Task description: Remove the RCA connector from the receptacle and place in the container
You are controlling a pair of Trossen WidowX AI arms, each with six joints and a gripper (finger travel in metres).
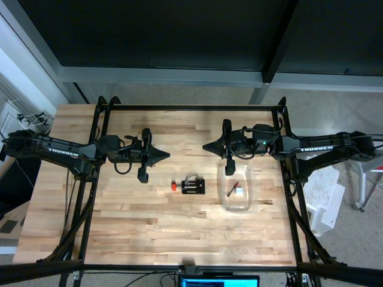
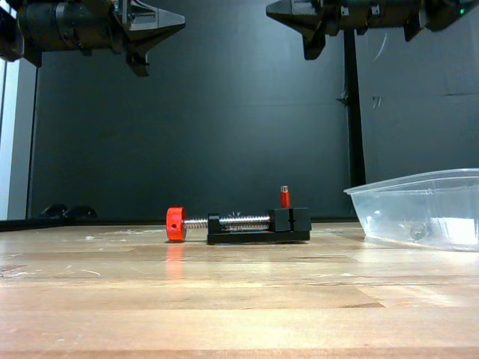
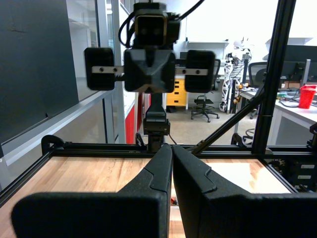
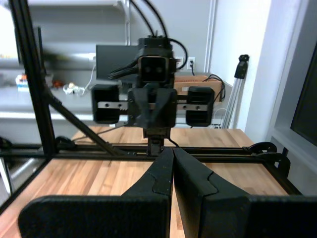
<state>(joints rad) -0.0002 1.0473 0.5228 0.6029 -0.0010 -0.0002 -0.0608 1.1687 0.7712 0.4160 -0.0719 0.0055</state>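
The RCA connector (image 1: pixel 232 186), a slim dark rod with a reddish end, lies inside the container (image 1: pixel 246 203), a clear tray right of centre, beside a small white square piece (image 1: pixel 240 191). The receptacle (image 1: pixel 192 186) is a black block with a red cap (image 2: pixel 175 223); it sits mid-table, left of the container (image 2: pixel 419 206). A short red post (image 2: pixel 284 197) stands up from the receptacle (image 2: pixel 258 224). My left gripper (image 1: pixel 166 156) hangs shut and empty above the table, left of the block. My right gripper (image 1: pixel 205 146) hangs shut and empty, up and behind the tray.
A black frame rail (image 1: pixel 191 108) runs along the table's far edge, with uprights at both sides. The two arms face each other, tip to tip, high over the wooden table (image 1: pixel 149 227). A screen edge (image 1: pixel 218 280) shows at the near edge.
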